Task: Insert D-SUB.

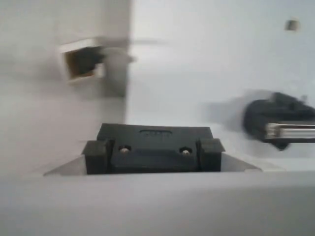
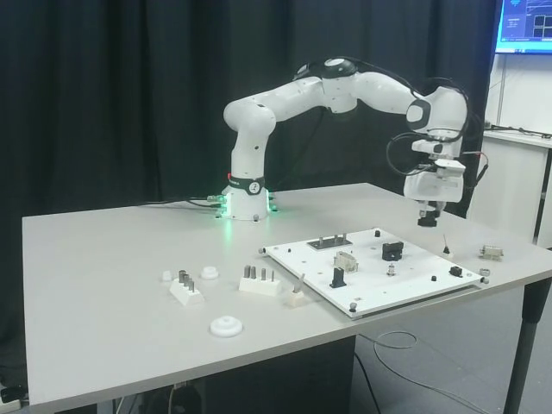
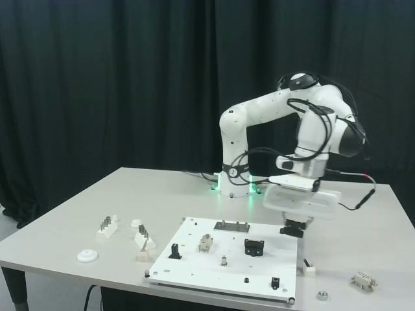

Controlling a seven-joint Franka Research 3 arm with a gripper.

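Careful: your hand (image 1: 153, 156) grips the black D-SUB plug (image 1: 153, 145) well above the white board (image 3: 194, 262); misalignment jams it.

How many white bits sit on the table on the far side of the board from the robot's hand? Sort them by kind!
Blocks with pegs: 2
Small round pieces: 2
Large round disc: 1
Small wedge-like piece: 1
Total: 6
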